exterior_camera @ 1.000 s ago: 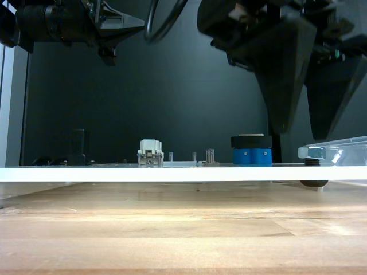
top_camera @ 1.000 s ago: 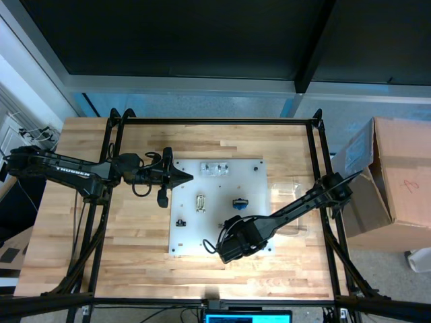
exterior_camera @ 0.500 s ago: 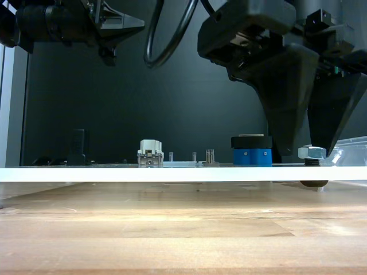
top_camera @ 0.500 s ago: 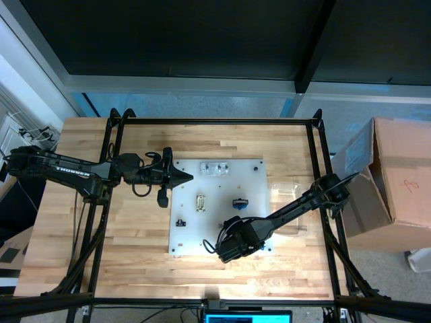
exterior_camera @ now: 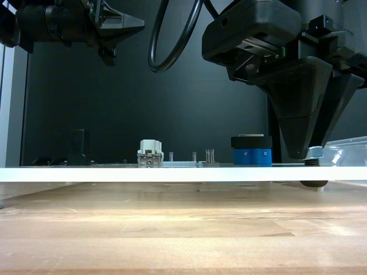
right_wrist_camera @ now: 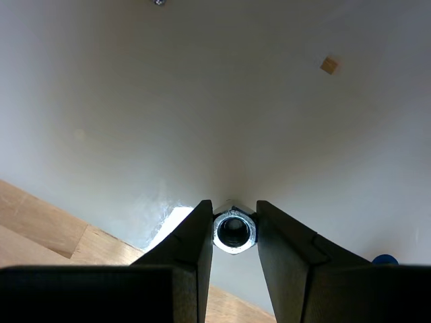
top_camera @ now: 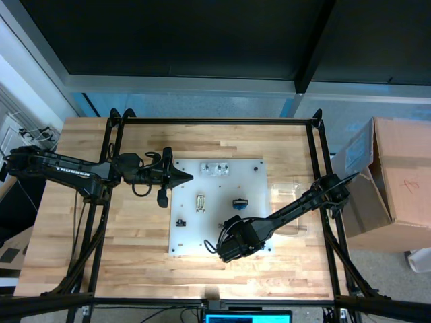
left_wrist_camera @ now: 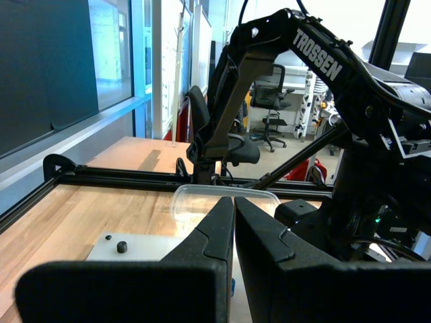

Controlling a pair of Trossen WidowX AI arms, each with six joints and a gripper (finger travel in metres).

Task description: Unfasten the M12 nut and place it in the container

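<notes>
The silver M12 nut (right_wrist_camera: 234,231) sits on its black ribbed stud (exterior_camera: 312,162) near the white board's (top_camera: 192,232) near right edge. In the low view the nut (exterior_camera: 316,152) rests on top of the ribs. My right gripper (right_wrist_camera: 234,219) is down over it, one finger pressed against each side of the nut, so it is shut on the nut. From above, the right gripper (top_camera: 232,246) hides the nut. The clear container (top_camera: 291,202) stands just right of the board, and I see no nut in it. My left gripper (top_camera: 186,177) hovers shut above the board's far left edge.
A blue part (top_camera: 240,202), a grey connector (top_camera: 200,202) and a small black part (top_camera: 180,221) stand on the board. A cardboard box (top_camera: 394,182) sits off the table's right side. Black frame rails (top_camera: 215,122) run round the table.
The right gripper has come down onto the nut and its fingers have closed against the nut's sides. The nut stays on its stud. The left arm has not moved.
</notes>
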